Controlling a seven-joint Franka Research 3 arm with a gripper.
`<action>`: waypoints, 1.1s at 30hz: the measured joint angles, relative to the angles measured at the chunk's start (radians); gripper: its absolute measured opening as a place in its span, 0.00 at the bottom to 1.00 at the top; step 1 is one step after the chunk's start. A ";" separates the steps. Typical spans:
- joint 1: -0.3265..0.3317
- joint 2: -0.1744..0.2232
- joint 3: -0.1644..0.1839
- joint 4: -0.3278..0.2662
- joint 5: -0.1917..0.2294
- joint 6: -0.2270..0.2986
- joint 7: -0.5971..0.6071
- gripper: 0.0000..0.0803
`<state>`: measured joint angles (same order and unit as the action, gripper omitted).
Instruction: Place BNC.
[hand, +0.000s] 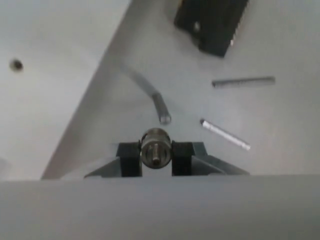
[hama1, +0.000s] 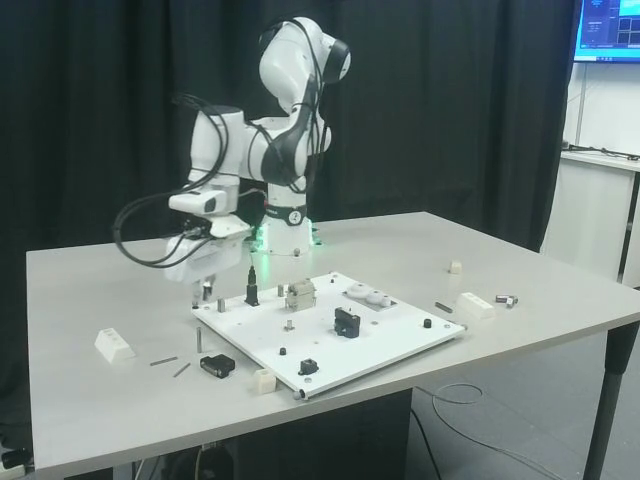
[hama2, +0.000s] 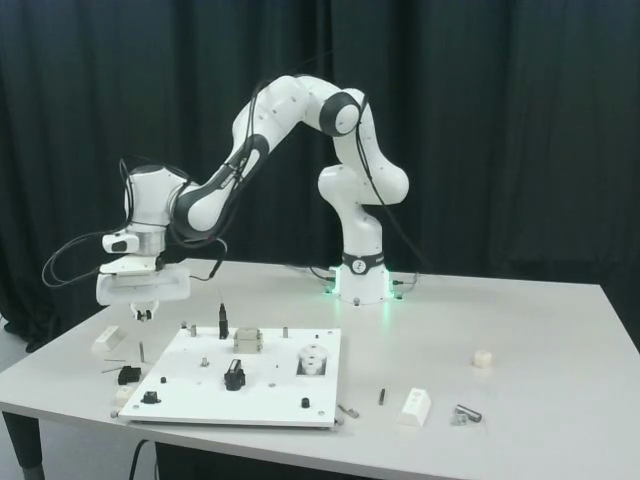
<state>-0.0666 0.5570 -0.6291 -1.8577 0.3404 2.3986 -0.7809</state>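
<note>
A small metal BNC connector (hand: 156, 148) is clamped between the black pads of my gripper (hand: 156, 152), its pin end facing the camera. In the first room view the gripper (hama1: 207, 290) hangs a little above the table at the far-left corner of the white board (hama1: 330, 340). From the second room view, the gripper (hama2: 143, 312) sits just beyond the board's (hama2: 260, 385) left edge. Seen from the wrist, the connector is over grey table, close beside the board's edge (hand: 40, 100).
Below the gripper lie a black part (hand: 212, 22), two thin pins (hand: 243, 81) (hand: 225, 135) and a grey upright peg (hand: 161, 109). A white block (hama1: 115, 345) rests further left. Several black and white fixtures stand on the board, among them a black post (hama1: 251, 290).
</note>
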 joint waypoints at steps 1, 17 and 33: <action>-0.007 0.003 0.001 0.002 0.000 -0.003 -0.007 0.15; -0.099 0.084 0.021 0.030 0.028 -0.006 -0.092 0.15; -0.176 0.189 0.061 0.099 0.137 0.012 -0.192 0.15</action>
<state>-0.2425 0.7464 -0.5684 -1.7586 0.4771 2.4110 -0.9728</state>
